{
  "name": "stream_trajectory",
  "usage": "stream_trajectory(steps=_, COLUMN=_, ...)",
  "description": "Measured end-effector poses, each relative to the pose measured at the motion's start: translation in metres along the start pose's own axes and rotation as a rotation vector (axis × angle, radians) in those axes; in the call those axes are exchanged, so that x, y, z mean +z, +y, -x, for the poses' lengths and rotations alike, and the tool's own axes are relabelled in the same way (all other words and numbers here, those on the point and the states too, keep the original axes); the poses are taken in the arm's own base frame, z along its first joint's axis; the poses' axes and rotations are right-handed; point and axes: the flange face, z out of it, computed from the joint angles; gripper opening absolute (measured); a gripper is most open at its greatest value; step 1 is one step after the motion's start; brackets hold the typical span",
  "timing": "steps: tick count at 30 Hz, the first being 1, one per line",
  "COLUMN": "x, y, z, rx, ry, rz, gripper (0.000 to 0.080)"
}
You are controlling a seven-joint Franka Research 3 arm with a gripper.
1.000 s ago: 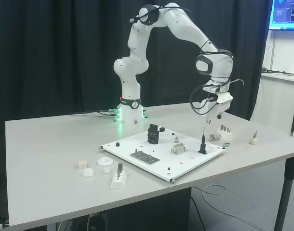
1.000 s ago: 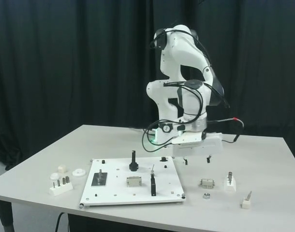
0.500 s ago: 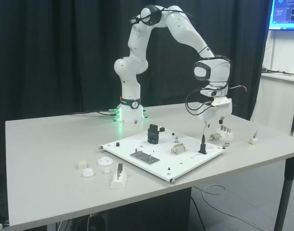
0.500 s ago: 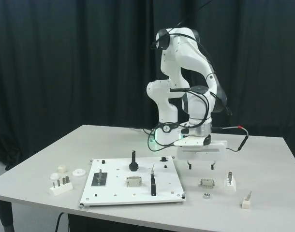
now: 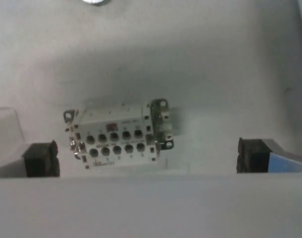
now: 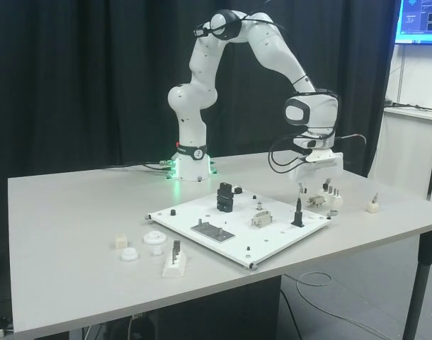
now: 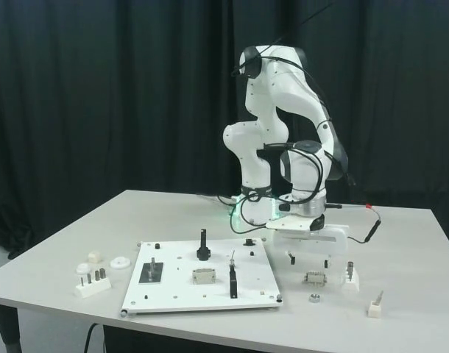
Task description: Pick waterproof.
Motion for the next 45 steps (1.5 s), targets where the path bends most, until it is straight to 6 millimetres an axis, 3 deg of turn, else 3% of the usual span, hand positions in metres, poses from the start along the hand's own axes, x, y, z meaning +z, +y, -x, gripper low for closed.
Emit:
stream_trajectory(steps=22, x=0.038, y=-0.003, z=0.018, rx=0.014, ry=0.009, rz=0.017, gripper=0.08)
stream_trajectory(steps=45, x=0.047, y=-0.007, z=0.02, rx=-0.029, ry=0.016, rz=0.003, gripper=0.08)
